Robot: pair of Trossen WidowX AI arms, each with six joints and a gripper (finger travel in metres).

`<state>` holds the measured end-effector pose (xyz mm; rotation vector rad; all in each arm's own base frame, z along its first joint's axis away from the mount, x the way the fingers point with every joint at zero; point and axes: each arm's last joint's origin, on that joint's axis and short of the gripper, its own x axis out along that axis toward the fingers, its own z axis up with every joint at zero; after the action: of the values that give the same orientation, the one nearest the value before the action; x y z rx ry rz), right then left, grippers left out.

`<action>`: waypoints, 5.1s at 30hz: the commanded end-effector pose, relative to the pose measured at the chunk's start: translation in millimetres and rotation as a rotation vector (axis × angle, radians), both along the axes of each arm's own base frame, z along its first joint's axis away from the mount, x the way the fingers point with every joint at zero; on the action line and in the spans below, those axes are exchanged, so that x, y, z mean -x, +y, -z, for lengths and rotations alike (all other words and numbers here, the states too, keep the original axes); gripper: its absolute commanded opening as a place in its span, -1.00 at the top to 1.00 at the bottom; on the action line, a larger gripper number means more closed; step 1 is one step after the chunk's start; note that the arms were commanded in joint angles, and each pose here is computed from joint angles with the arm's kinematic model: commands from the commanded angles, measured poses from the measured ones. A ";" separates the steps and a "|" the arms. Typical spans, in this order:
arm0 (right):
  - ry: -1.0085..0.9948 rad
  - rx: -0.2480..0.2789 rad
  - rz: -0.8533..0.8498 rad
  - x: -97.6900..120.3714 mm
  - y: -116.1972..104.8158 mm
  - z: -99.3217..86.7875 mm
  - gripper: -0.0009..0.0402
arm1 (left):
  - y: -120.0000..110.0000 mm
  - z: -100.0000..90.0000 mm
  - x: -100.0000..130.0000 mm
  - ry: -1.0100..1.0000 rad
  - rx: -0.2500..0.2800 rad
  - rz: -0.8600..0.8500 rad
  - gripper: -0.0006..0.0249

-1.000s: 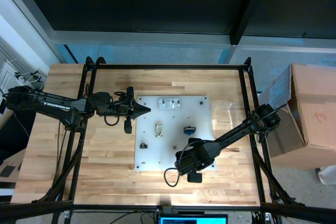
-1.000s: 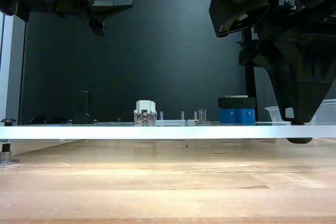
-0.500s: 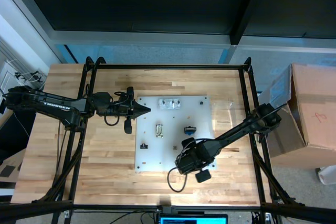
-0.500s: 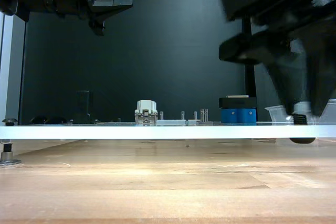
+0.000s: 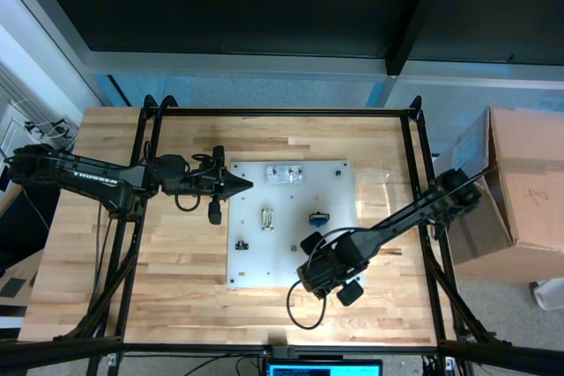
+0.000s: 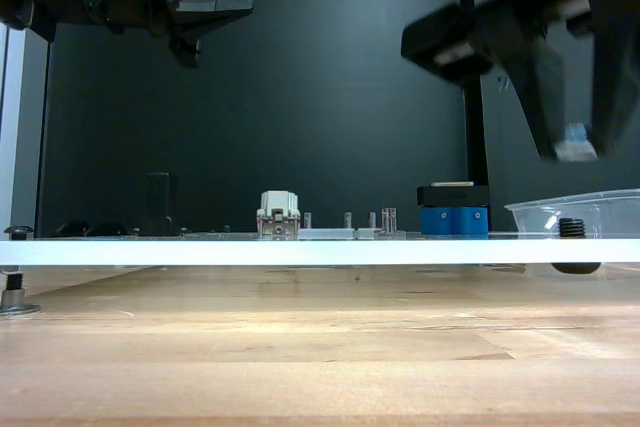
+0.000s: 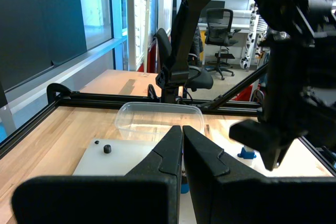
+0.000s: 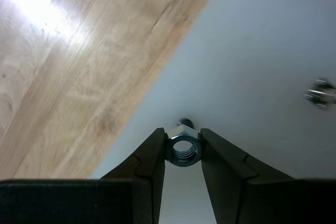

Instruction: Unfasten the M12 nut and place it in the container

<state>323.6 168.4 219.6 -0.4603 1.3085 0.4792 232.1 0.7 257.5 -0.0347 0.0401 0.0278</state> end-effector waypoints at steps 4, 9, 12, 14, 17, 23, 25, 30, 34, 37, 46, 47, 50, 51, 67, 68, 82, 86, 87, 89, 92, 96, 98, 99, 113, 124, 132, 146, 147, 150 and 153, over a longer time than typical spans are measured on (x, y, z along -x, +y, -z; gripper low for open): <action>-0.013 -0.005 0.073 12.2 -17.6 -27.8 0.92 | 0.0 -0.1 0.0 0.000 0.000 0.000 0.95; -0.013 -0.021 0.179 21.8 -36.0 -45.1 0.92 | 0.0 -0.1 0.0 0.000 0.000 0.000 0.95; -0.020 -0.029 0.222 27.5 -46.1 -50.9 0.92 | 0.0 -0.1 0.0 0.000 0.000 0.000 0.95; -0.028 -0.035 0.246 31.5 -53.4 -54.0 0.92 | 0.0 -0.2 0.0 -0.001 0.000 0.000 0.95; -0.030 -0.041 0.298 37.1 -66.4 -55.0 0.92 | 0.0 -0.1 0.0 0.000 0.000 0.000 0.95; -0.039 -0.047 0.378 49.1 -87.5 -50.7 0.77 | 0.0 -0.1 0.0 0.000 0.000 0.000 0.95; -0.049 -0.052 0.390 53.8 -92.4 -49.3 0.63 | 0.1 -0.1 0.0 0.000 0.000 0.000 0.95; -0.084 -0.015 0.458 70.8 -108.0 -47.3 0.24 | 0.0 -0.1 0.0 0.000 0.000 0.000 0.95; -0.116 0.020 0.519 86.1 -118.1 -47.0 -0.04 | 0.0 -0.1 0.0 0.000 0.000 0.000 0.95; -0.134 0.021 0.572 95.8 -124.9 -47.7 -0.22 | 0.0 -0.1 0.0 0.000 0.000 0.000 0.95; -0.133 0.000 0.720 126.2 -140.6 -53.1 -0.54 | 0.1 -0.1 0.0 0.000 0.000 0.000 0.95; -0.129 -0.001 0.734 129.9 -141.5 -53.5 -0.55 | 0.0 -0.2 0.0 -0.001 0.000 0.000 0.95; -0.128 -0.010 0.771 142.0 -143.7 -53.7 -0.54 | 0.1 -0.1 0.0 0.000 0.000 0.000 0.95; -0.125 -0.012 0.786 145.0 -144.1 -53.0 -0.54 | 0.0 -0.1 0.0 0.000 0.000 0.000 0.95; -0.098 -0.018 0.707 135.4 -141.6 -47.3 -0.55 | 0.0 -0.2 0.0 -0.001 0.000 0.000 0.95; -0.099 -0.010 0.679 130.2 -141.6 -48.0 -0.55 | 0.0 -0.2 0.0 -0.001 0.000 0.000 0.95; 0.040 0.013 0.565 57.3 -154.9 -20.7 -0.49 | 0.0 -0.2 0.0 -0.001 0.000 0.000 0.95; 0.070 -0.013 0.770 43.3 -155.0 -12.0 -0.43 | 0.0 -0.2 0.0 -0.001 0.000 0.000 0.95; 0.075 -0.016 0.799 41.2 -154.9 -10.3 -0.41 | 0.0 -0.2 0.0 -0.001 0.000 0.000 0.95; 0.081 -0.021 0.844 37.7 -154.7 -6.4 -0.39 | 0.0 -0.1 0.0 0.000 0.000 0.000 0.95; 0.080 -0.031 0.904 33.7 -154.5 -1.3 -0.38 | 0.0 -0.1 0.0 0.000 0.000 0.000 0.95; 0.086 -0.032 0.932 30.2 -153.8 5.4 -0.38 | 0.0 -0.1 0.0 0.000 0.000 0.000 0.95; 0.090 -0.032 0.943 28.4 -152.9 9.4 -0.38 | 0.0 -0.2 0.0 -0.001 0.000 0.000 0.95; 0.089 -0.033 0.940 27.4 -152.3 11.6 -0.38 | 0.0 -0.2 0.0 -0.001 0.000 0.000 0.95; 0.119 -0.015 0.929 27.1 -147.8 33.2 -0.38 | 0.1 -0.1 0.0 0.000 0.000 0.000 0.95; 0.137 -0.005 0.937 23.5 -148.4 42.9 -0.37 | 0.0 -0.2 0.0 -0.001 0.000 0.000 0.95; 0.136 -0.007 0.945 23.4 -151.0 42.4 -0.06 | 0.0 -0.2 0.0 -0.001 0.000 0.000 0.95; 0.140 -0.004 0.943 23.9 -151.2 42.4 0.67 | 0.1 -0.1 0.0 0.000 0.000 0.000 0.95; 0.140 -0.004 0.943 23.9 -151.2 42.4 0.70 | 0.0 -0.1 0.0 0.000 0.000 0.000 0.95; 0.140 -0.003 0.939 23.9 -151.2 42.4 0.80 | 0.1 -0.1 0.0 0.000 0.000 0.000 0.95; 0.135 -0.006 0.939 24.5 -151.3 40.6 0.87 | 0.0 -0.1 0.0 0.000 0.000 0.000 0.95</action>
<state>299.3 17.0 178.1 0.2187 1.4916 -0.2789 232.1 0.7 257.5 -0.0347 0.0401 0.0274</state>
